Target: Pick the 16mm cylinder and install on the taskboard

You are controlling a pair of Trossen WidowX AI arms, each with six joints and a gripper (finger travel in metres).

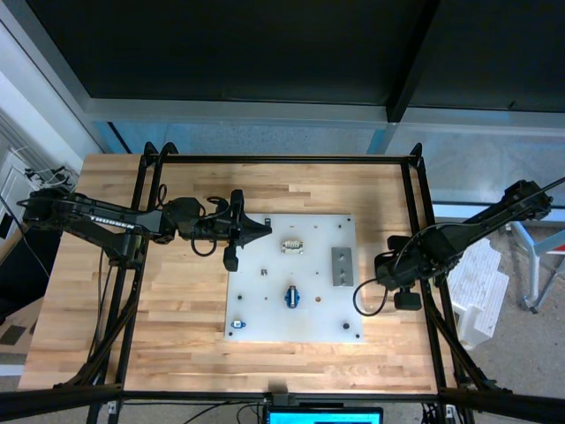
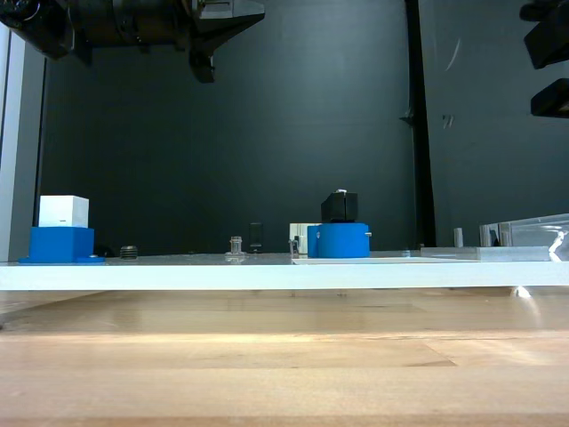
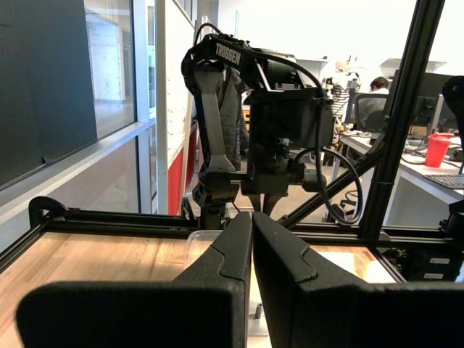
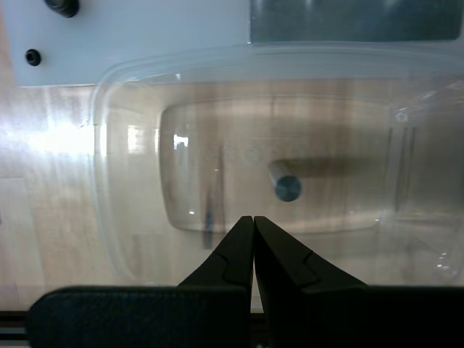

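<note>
While the left gripper [image 3: 251, 215] is held high above the far-left edge of the taskboard [image 1: 291, 327] with its fingers [image 3: 228, 254] pressed together, the right gripper [image 4: 253, 219], likewise closed on nothing, is poised over the clear tray [image 4: 101, 159] beside the taskboard, where the 16mm cylinder [image 4: 284, 183] is seen lying.

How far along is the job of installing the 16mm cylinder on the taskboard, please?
Nothing looks done yet: the 16mm cylinder lies in the clear tray, off the taskboard. In hand: the right gripper hangs above the tray, shut and empty. The left gripper, also shut, is raised over the board's far left corner. Left to do: open, grasp the cylinder, carry it over and seat it in the board.
</note>
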